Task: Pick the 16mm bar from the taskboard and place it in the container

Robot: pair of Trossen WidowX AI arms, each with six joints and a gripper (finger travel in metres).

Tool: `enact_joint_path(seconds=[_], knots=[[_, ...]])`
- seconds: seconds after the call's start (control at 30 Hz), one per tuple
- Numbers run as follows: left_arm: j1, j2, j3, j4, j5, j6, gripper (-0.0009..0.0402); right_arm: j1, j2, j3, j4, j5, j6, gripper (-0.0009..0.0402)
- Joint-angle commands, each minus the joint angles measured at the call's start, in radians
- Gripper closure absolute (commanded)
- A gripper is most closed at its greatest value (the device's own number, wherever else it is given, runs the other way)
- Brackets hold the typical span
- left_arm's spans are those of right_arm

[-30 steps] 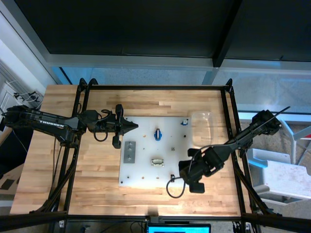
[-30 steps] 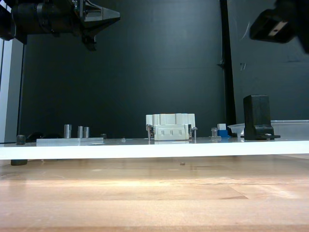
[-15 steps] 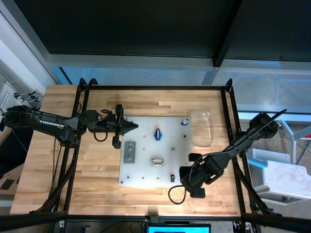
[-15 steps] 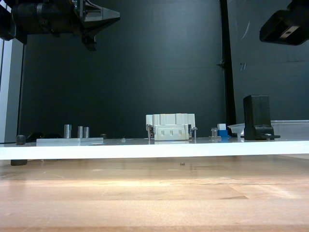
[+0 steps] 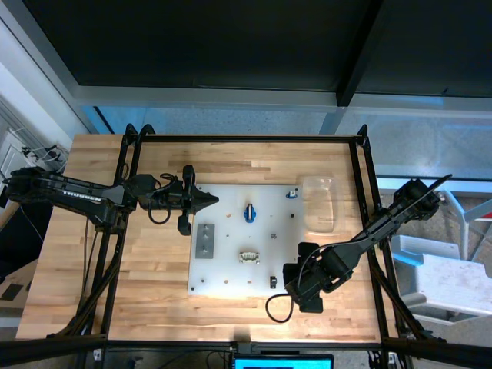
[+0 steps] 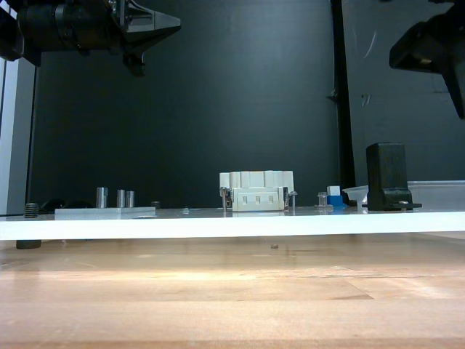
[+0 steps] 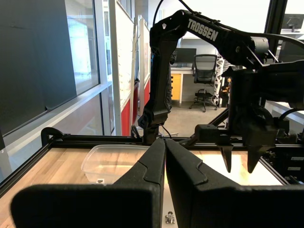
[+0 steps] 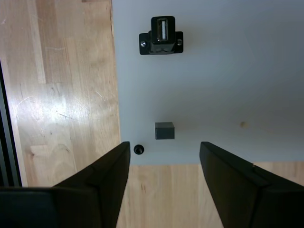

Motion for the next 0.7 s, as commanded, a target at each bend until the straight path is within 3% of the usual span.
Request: enact_joint_path(seconds=[0.03, 0.2, 0.7], knots=[[0.0, 0.0, 0.0, 0.0, 0.0, 0.0, 0.0393, -0.002, 0.0, -0.029, 0.034, 0.0, -0.013, 0.0166], [0.0, 0.0, 0.0, 0.0, 0.0, 0.0, 0.0393, -0.004, 0.0, -0.059, 0.058, 0.024, -0.029, 0.0167], [0.0, 0.0, 0.0, 0.0, 0.0, 0.0, 0.0393, -0.008, 0.034, -0.11, 0.129, 0.023, -0.044, 0.0173]])
